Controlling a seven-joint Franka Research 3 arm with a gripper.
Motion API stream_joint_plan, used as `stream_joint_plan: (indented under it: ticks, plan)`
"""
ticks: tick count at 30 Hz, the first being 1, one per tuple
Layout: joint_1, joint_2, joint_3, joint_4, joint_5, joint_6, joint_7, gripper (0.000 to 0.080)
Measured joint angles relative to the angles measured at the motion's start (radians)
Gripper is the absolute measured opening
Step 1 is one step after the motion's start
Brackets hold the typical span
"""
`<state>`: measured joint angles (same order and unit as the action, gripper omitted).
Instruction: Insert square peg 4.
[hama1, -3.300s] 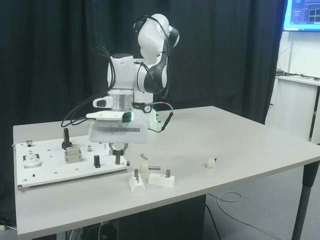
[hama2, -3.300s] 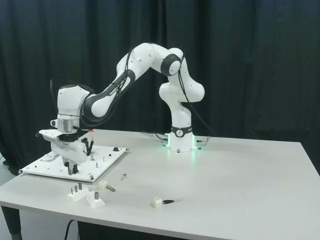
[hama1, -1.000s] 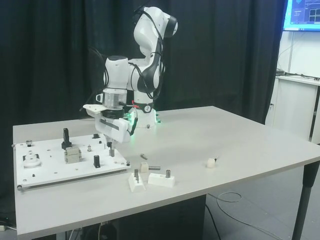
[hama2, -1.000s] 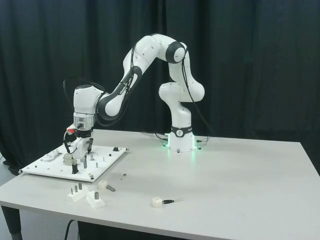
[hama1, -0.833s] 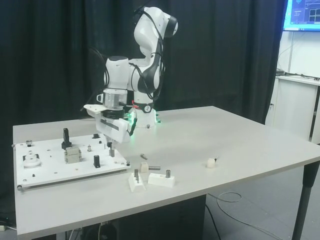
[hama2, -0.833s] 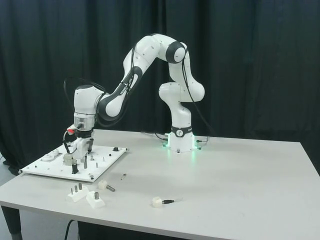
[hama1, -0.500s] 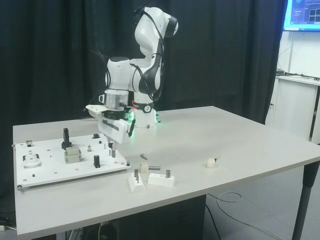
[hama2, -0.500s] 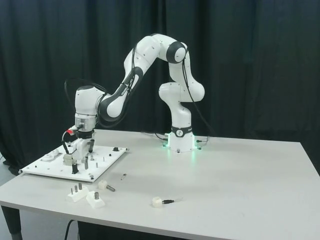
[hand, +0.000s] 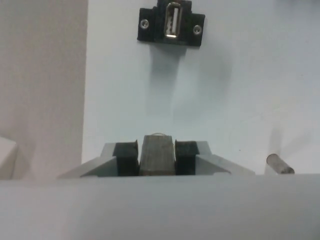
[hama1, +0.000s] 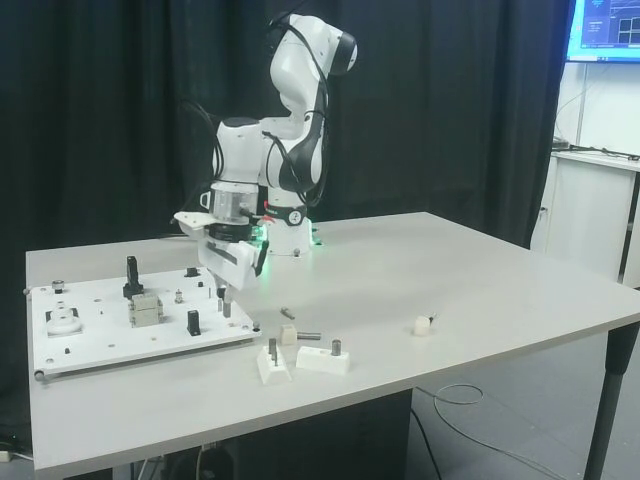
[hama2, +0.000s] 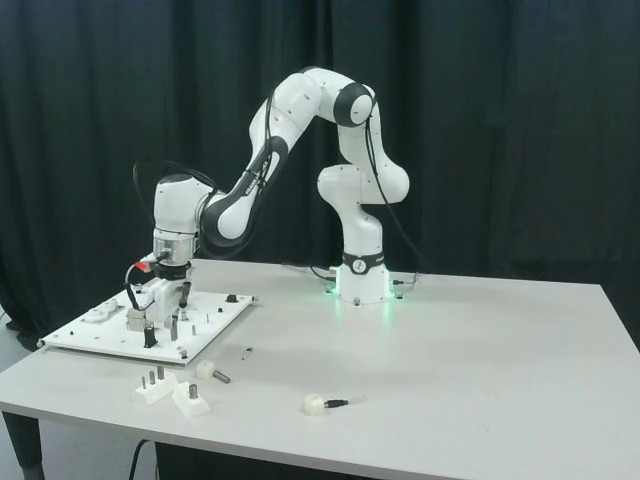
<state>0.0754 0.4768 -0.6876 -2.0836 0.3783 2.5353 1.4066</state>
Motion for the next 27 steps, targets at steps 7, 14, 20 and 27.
stream_joint_plan:
  ticks: [7, 14, 20, 27]
  plan:
    - [0.006, 0.0, 0.0, -0.014, 0.0, 0.016, 0.014, 0.0153]
    - [0.015, 0.0, 0.0, -0.026, 0.0, 0.031, 0.03, 0.0153]
    - [0.019, 0.0, 0.001, -0.039, 0.0, 0.052, 0.047, 0.0153]
    - [0.023, 0.0, 0.003, -0.05, 0.001, 0.069, 0.073, 0.0153]
